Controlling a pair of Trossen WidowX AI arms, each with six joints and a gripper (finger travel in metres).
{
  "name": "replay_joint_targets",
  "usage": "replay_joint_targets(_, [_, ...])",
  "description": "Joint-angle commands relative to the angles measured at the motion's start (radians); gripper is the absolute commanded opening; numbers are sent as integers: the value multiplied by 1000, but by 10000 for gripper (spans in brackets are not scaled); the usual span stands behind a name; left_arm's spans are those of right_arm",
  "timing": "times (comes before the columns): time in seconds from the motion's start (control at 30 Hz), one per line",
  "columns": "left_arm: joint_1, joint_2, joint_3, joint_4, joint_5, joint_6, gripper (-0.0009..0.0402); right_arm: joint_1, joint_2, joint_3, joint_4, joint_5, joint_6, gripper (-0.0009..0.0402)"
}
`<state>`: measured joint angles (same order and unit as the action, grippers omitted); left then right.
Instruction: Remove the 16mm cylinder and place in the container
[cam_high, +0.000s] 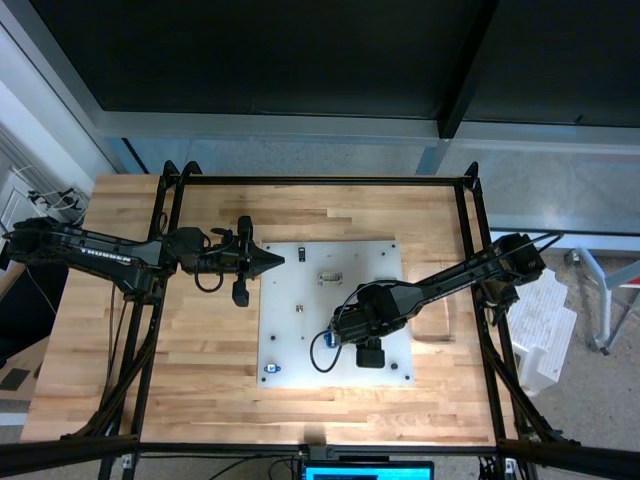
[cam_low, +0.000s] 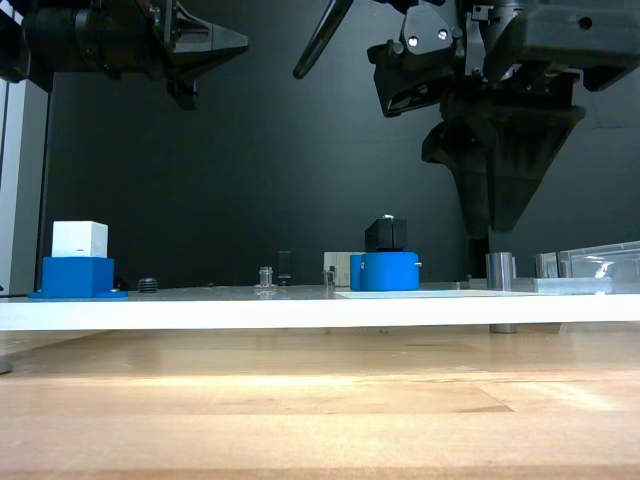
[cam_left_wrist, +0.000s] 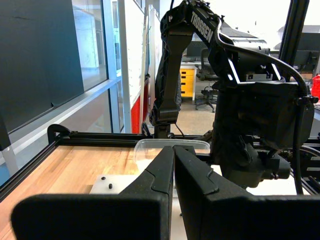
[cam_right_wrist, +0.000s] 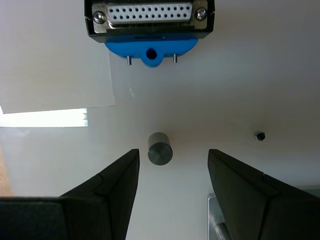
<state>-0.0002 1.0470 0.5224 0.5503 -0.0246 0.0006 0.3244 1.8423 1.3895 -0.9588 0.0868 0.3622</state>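
The 16mm cylinder (cam_right_wrist: 160, 149) is a short dark grey rod standing upright in the white board (cam_right_wrist: 240, 90). It shows as a grey stub (cam_low: 499, 270) in the low view and is hidden under the arm in the high view. My right gripper (cam_right_wrist: 172, 155) hangs open straight above it, a finger on each side, not touching. Over the board it shows as a dark head (cam_high: 345, 325) pointing down. The container (cam_high: 436, 322), a clear tray (cam_low: 603, 262), lies off the board's right edge. My left gripper (cam_high: 270, 260) hovers shut and empty (cam_left_wrist: 174, 167) at the board's left edge.
On the board stand a blue fitting (cam_low: 388, 270), a white block on a blue base (cam_low: 80, 262), a D-sub connector (cam_right_wrist: 150, 20) just beyond the cylinder, and a small screw (cam_right_wrist: 259, 135). A black frame (cam_high: 320, 181) rings the wooden table.
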Motion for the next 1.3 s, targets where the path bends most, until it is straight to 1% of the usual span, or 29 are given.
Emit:
replay_joint_targets(0.03, [0, 0, 0, 0, 0, 0, 0, 2, 0, -8, 10, 0, -1, 157])
replay_joint_targets(0.37, [0, 0, 0, 0, 0, 0, 0, 5, 0, -23, 18, 0, -4, 58])
replay_joint_targets(0.63, [0, 0, 0, 0, 0, 0, 0, 6, 0, -34, 31, 0, -4, -1])
replay_joint_targets(0.77, [0, 0, 0, 0, 0, 0, 0, 8, 0, -34, 31, 0, -5, 5])
replay_joint_targets(1.0, [0, 0, 0, 0, 0, 0, 0, 8, 0, -42, 40, 0, -4, -1])
replay_joint_targets(1.3, [0, 0, 0, 0, 0, 0, 0, 10, 0, -79, 92, -2, -3, 0])
